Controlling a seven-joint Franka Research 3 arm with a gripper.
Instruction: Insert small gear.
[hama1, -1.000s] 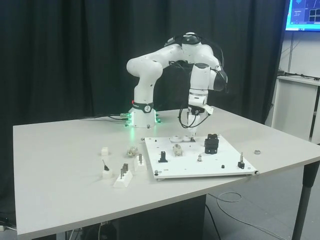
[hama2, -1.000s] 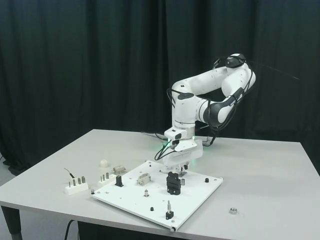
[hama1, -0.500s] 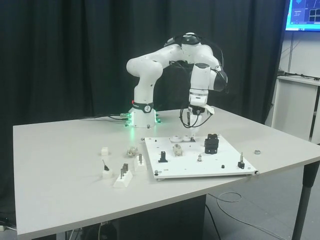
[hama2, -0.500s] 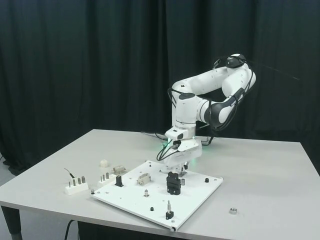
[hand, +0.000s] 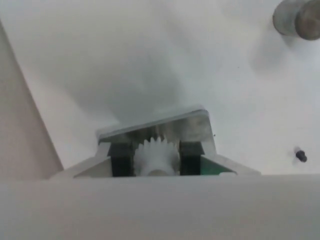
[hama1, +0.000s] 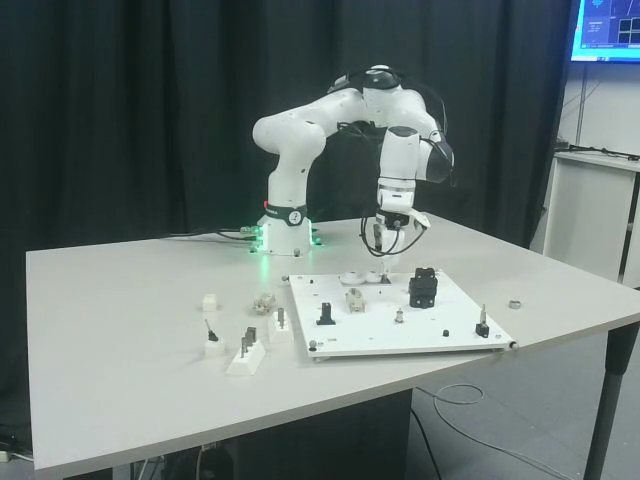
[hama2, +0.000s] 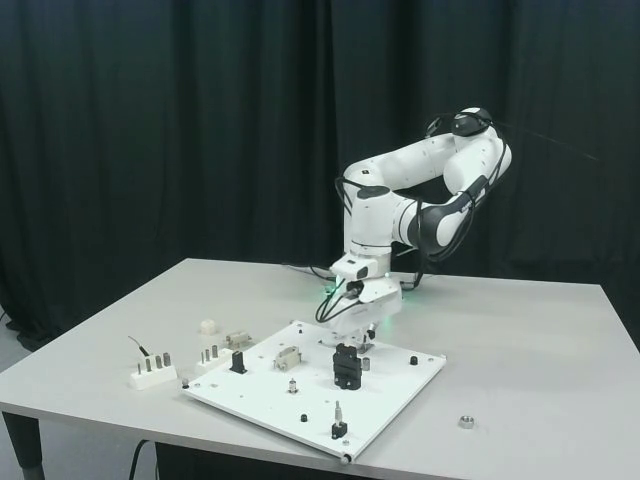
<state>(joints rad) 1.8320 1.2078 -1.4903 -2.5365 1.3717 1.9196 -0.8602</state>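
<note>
Wrist view: I see the gear (hand: 157, 157), white and toothed, pinched between the two black pads (hand: 121, 159) of the gripper (hand: 157, 161). It hangs above the white board (hand: 150, 65), clear of it. A grey peg (hand: 296, 18) stands on the board well apart from the gear. Room views: my gripper (hama1: 383, 247) points down over the board's (hama1: 400, 310) far edge, near a black block (hama1: 422, 287).

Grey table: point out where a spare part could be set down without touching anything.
The grey table is bare along its near edge, in front of the white fixture blocks. It is also open between the white board and the loose nut. The board itself is crowded with mounts, and the gripper hovers over its far edge.
</note>
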